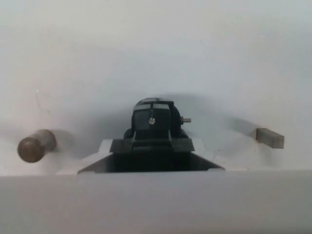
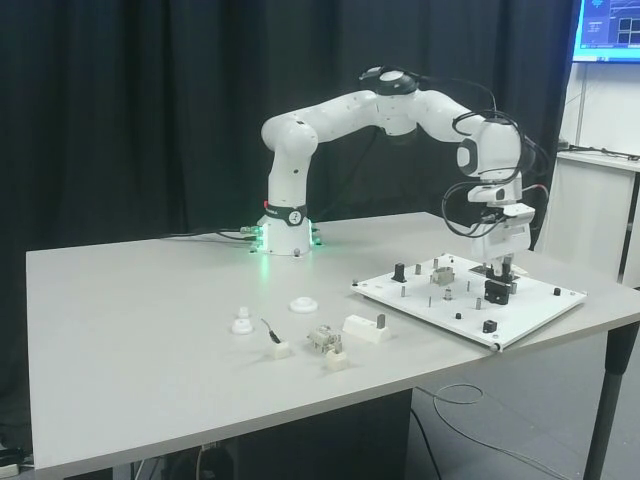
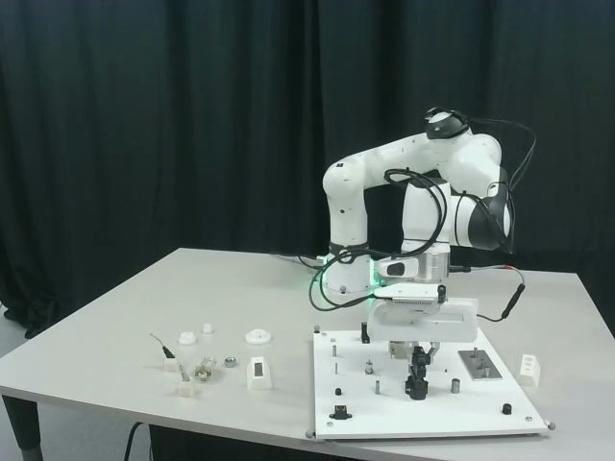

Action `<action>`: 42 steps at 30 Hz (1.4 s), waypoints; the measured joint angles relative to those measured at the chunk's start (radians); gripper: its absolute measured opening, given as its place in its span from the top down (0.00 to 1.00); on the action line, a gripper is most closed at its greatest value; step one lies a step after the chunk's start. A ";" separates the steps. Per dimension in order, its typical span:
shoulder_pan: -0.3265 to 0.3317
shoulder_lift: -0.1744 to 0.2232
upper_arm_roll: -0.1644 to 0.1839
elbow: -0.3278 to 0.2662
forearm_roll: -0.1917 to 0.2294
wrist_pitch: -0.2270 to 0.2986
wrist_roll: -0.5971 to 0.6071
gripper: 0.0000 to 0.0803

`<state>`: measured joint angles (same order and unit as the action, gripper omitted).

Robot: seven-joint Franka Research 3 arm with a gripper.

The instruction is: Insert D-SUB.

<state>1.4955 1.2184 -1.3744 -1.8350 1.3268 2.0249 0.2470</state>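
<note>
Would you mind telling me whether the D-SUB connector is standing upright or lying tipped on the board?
Upright: the D-SUB connector hangs vertically under the gripper, over the white board. Whether it is seated, cannot tell.

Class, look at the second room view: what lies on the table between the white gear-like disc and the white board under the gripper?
Only bare grey table separates the white disc from the white board, as the second room view shows.

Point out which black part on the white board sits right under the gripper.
The black D-SUB connector directly below the gripper; the other black pieces stand apart, nearer the board's edges.
</note>
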 joint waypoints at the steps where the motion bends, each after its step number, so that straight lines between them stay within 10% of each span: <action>1: -0.001 0.000 0.001 0.000 0.000 0.001 0.000 0.81; 42: -0.004 0.000 0.006 -0.011 0.031 0.006 0.001 0.81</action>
<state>1.4914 1.2183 -1.3686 -1.8463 1.3579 2.0309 0.2484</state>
